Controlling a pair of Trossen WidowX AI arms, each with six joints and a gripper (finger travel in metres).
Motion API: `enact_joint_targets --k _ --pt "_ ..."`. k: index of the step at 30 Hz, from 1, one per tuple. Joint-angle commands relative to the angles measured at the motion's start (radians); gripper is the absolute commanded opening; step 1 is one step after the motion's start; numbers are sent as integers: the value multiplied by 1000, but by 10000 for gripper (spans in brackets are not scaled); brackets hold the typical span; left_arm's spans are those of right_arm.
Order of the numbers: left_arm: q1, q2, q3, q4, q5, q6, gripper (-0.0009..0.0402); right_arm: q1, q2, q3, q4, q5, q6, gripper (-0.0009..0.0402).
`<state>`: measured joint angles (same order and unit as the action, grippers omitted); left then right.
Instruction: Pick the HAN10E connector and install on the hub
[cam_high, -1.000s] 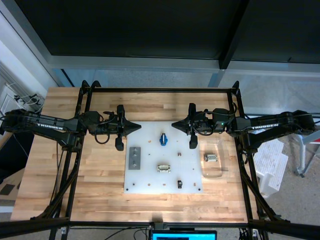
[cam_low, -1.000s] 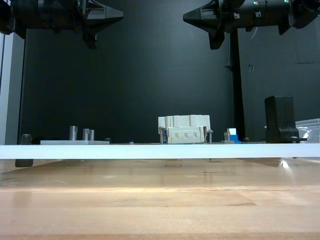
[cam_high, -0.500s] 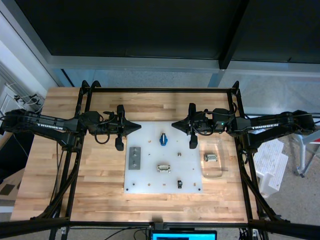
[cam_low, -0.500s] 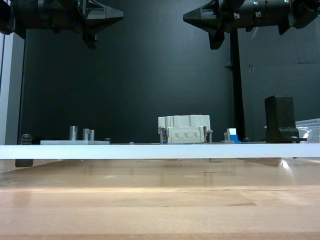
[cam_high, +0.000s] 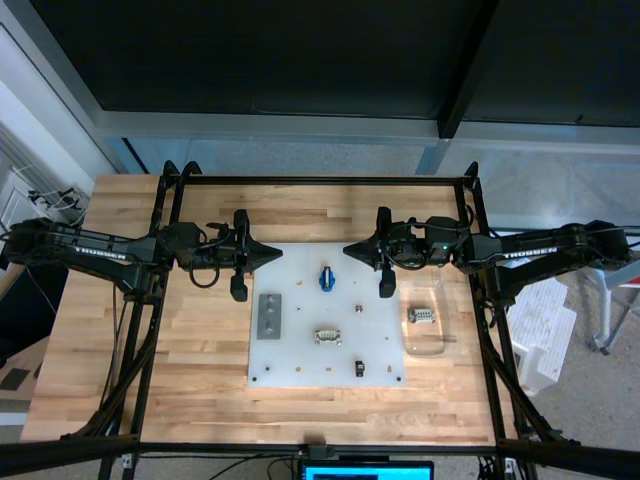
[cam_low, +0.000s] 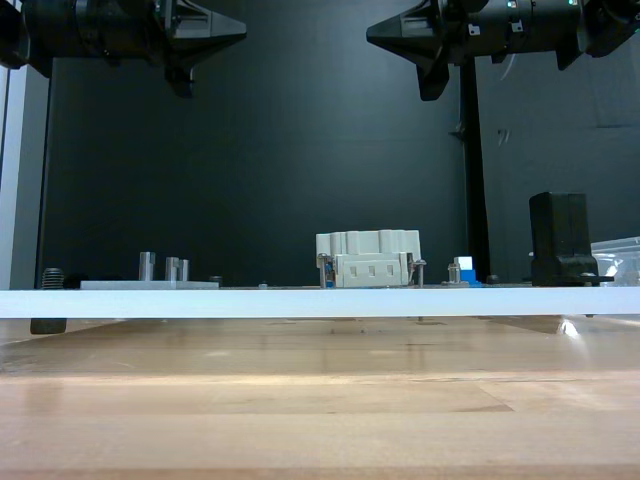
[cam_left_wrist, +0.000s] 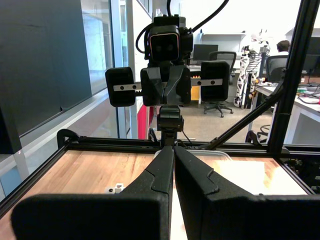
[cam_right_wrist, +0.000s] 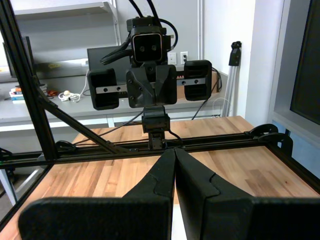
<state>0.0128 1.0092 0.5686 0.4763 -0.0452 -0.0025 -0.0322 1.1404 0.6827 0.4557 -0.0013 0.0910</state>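
HAN10E connector (cam_high: 421, 316), the small beige-grey rectangular plug insert, lies in a clear plastic tray (cam_high: 428, 346) on the wooden desk (cam_high: 200, 360), just off the right edge of the white square plate (cam_high: 270, 370). It has not shifted over the last second.

The hub (cam_high: 327, 337), a small beige-and-metal rectangular base, sits fixed near the middle of that plate, well apart from the connector. From desk height it stands upright (cam_low: 368, 260) on the plate, as it did a moment ago.

The left pincer (cam_high: 279, 256) hangs high above the plate's far left corner, pointing inward. Its fingers are clenched together, touching along their length in its own wrist view (cam_left_wrist: 173, 149).

The right pincer (cam_high: 347, 248) mirrors it above the far right part of the plate, also clenched, finger against finger (cam_right_wrist: 175, 150). The two tips face each other with a gap between them. Neither arm has moved since the earlier frames.

A grey metal block (cam_high: 269, 314), a blue knob (cam_high: 326, 278) and a small black part (cam_high: 360, 368) rest on the plate, all in their earlier places.
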Motion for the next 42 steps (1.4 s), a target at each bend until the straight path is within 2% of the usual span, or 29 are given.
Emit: enact_joint_targets --k 1,7,13,21,30,35,42 --pt "0 0 0 0 0 0 1 0 -3 0 -31 2 -3 0" --pt "0 0 0 0 0 0 1 7 -7 78 -365 53 -21 0" --pt "0 0 0 0 0 0 1 47 -5 169 -678 57 -15 0" --pt "0 0 0 0 0 0 1 109 -5 266 -1050 61 51 0" --pt "0 0 0 0 0 0 1 189 -6 284 -1267 61 125 2" --pt "0 0 0 0 0 0 1 217 -6 284 -1353 61 168 27" --pt "0 0 0 0 0 0 1 226 -6 284 -1506 61 233 99"
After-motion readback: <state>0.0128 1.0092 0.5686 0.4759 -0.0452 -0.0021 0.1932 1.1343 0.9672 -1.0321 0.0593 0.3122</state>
